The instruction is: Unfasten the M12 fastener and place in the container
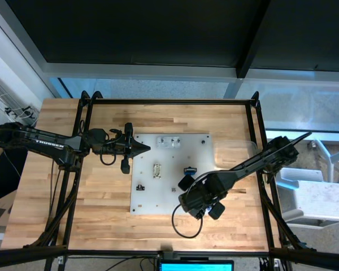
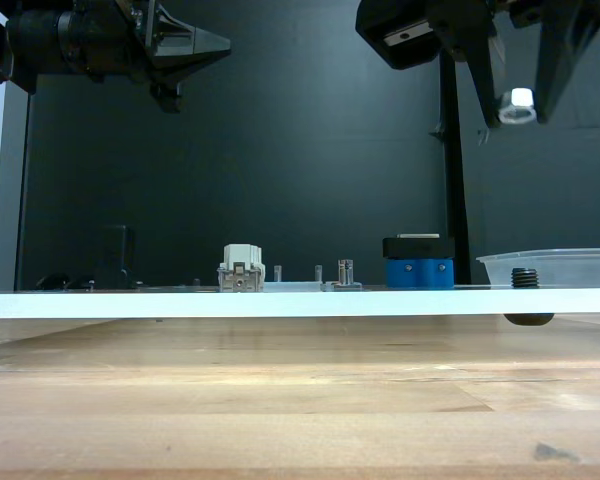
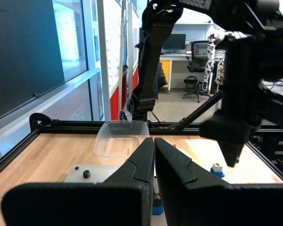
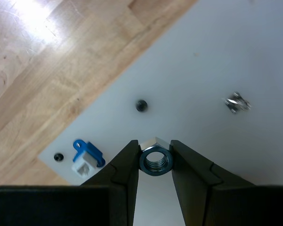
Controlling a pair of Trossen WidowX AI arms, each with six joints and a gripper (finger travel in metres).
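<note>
Right gripper [image 4: 153, 147]: pinches small silver hex nut [image 4: 154, 161] above white board [image 1: 158, 197], near-right corner.
Left gripper [image 1: 142, 148]: pressed together, above board's left edge.

- left pincer [image 3: 154, 162]: fingers pressed together, raised above the white board [image 3: 75, 173]
- clear container [image 3: 121, 136]: on the wooden worktop [image 3: 42, 157], just beyond the board
- small black post [image 3: 86, 174]: upright on the board
- right arm [image 3: 236, 117]: dark bulk, held high
</note>
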